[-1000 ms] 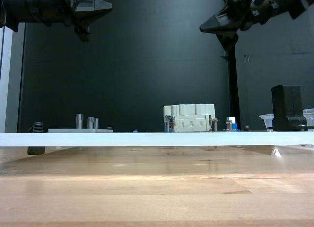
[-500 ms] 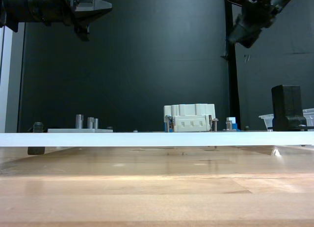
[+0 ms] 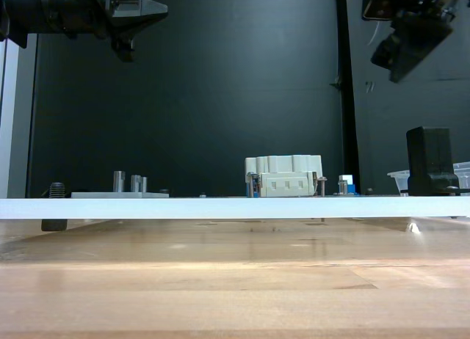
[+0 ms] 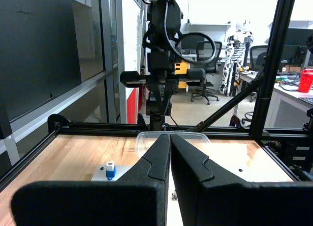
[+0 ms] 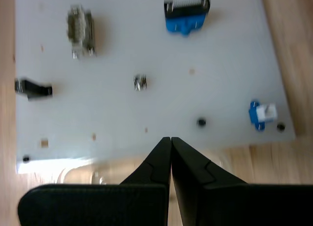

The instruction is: Pick the 16mm bar and install on taskboard

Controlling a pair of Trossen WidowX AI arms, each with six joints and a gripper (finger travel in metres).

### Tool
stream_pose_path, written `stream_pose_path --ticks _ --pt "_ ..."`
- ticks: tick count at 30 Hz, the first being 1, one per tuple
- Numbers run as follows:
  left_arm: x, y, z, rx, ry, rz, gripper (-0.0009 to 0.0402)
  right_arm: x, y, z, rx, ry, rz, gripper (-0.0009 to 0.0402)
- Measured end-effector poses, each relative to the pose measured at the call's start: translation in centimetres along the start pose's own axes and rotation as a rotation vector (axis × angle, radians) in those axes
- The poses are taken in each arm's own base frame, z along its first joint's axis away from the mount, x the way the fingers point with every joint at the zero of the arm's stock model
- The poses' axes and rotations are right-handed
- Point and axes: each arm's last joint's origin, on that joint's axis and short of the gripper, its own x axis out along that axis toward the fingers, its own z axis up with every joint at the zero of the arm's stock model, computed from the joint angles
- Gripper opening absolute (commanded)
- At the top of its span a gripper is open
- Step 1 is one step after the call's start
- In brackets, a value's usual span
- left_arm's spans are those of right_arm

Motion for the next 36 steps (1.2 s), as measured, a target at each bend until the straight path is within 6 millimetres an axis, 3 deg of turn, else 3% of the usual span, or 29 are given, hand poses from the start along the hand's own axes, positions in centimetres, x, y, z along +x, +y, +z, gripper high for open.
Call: stream_pose_path --ticks 16,29,36 --pt "0.0 0.0 0.0 0.0 0.0 0.0 0.0 -0.2 0.8 -1.9 -0.006 0.169 -0.032 0.0092" --pt "0.0 0.0 0.0 0.0 0.0 0.0 0.0 0.4 0.7 -3.2 -0.02 0.28 -0.051 0.0213" --pt "0.0 0.0 0.0 0.0 0.0 0.0 0.0 1.1 0.6 -3.7 -0.043 0.316 -0.055 0.0231"
